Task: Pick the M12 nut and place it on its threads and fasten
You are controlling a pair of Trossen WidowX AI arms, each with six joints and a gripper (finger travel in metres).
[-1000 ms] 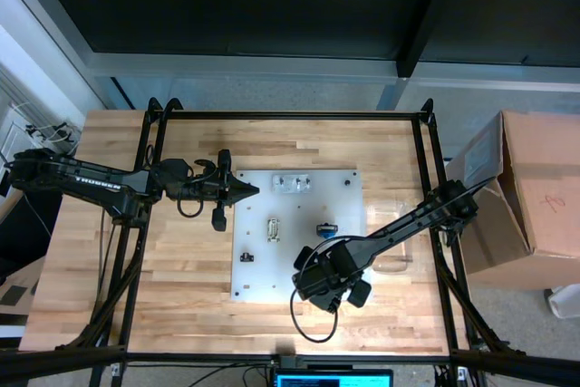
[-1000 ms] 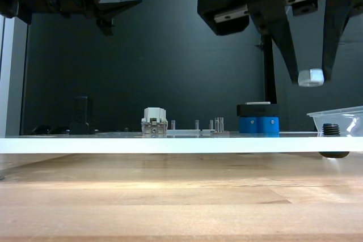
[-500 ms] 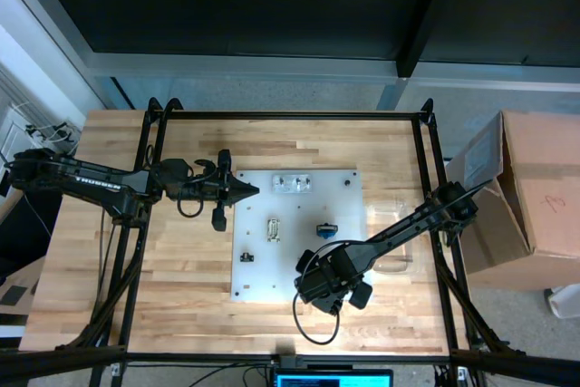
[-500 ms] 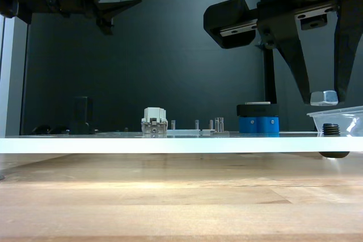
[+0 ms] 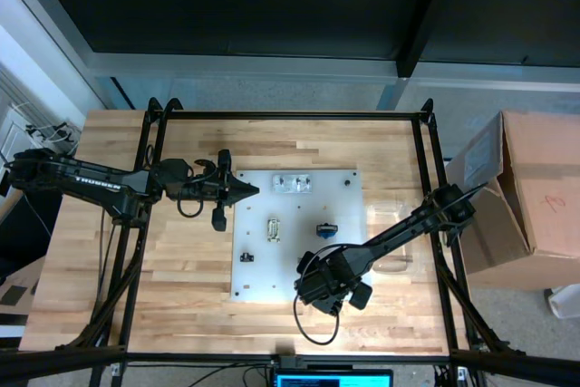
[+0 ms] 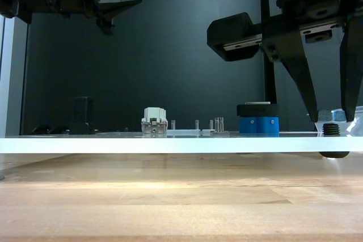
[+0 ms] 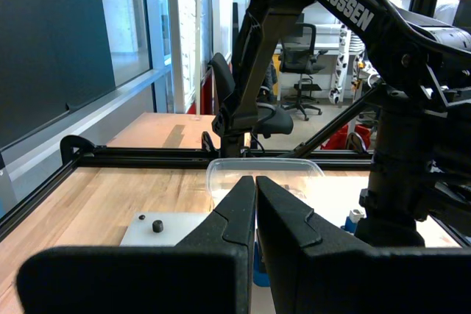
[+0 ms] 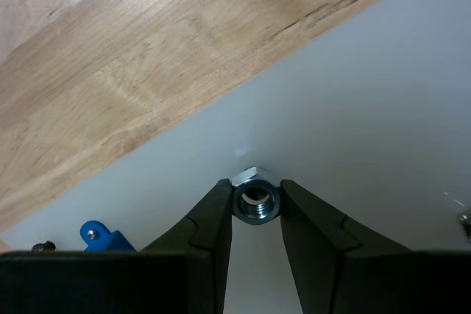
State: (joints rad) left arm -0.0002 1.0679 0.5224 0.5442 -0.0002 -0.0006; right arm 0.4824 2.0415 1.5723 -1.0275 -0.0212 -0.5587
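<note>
The small silver nut [image 8: 256,203] is pinched between the fingers of my right gripper [image 8: 255,215], its bore facing the white board [image 8: 383,108]. In the low view the nut [image 6: 331,115] hangs directly over the black ribbed stud [image 6: 333,130], whose ribs show bare. I cannot tell whether nut and stud touch. From above, the right gripper [image 5: 331,284] covers the stud at the board's near right edge. My left gripper [image 5: 253,190] hovers high by the board's far left edge, its fingers [image 7: 243,204] pressed together on nothing.
A clear tray [image 5: 401,244] lies right of the board. A blue and black part [image 6: 258,118], a white connector [image 6: 154,122] and thin silver posts [image 6: 218,123] stand mid-board. A cardboard box [image 5: 535,197] sits beyond the black frame rail [image 5: 435,197].
The right gripper has come down with the nut and shifted slightly right in the low view, from well above the stud to just over it. The left arm has not moved.
</note>
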